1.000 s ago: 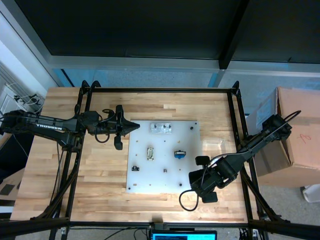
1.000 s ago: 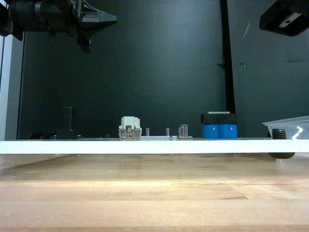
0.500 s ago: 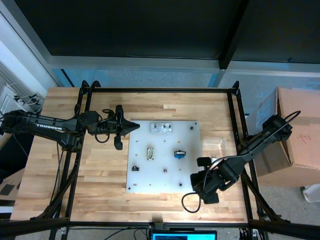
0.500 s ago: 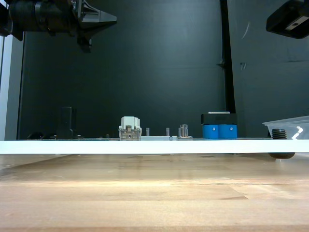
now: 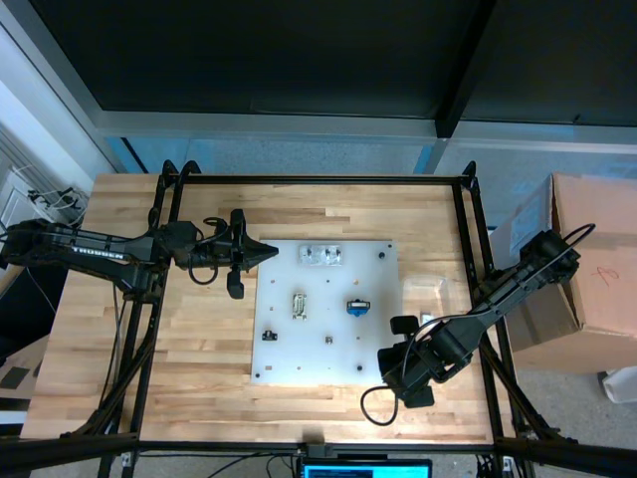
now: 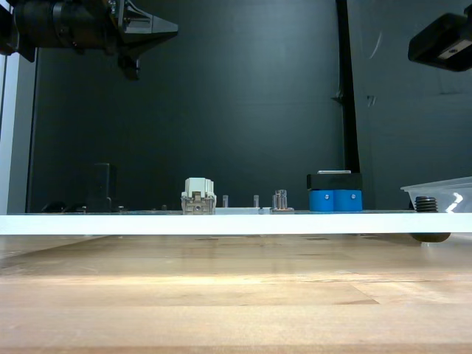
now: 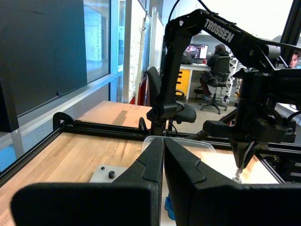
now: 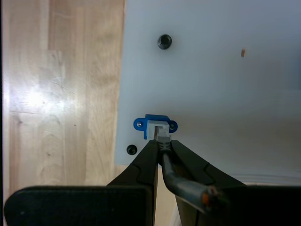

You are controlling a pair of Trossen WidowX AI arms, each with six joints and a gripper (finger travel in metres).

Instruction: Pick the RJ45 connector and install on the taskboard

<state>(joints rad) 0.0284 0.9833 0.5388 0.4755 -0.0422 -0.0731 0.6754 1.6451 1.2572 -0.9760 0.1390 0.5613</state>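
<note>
High view: above the board [image 5: 299, 349], looking down. Low view: level with its near edge [image 6: 236, 223]. Left hand [image 7: 163, 143] camera faces across the board; right hand [image 8: 162, 143] camera looks down on it, close.

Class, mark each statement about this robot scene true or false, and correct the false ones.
1. The right end effector grips the RJ45 connector. True.
2. The connector is plugged into the blue socket. False: it is held in the air, clear of the blue socket.
3. The left end effector is shut and holds nothing. True.
4. The left end effector rests on the board. False: it hovers high over the left edge of the board.
</note>
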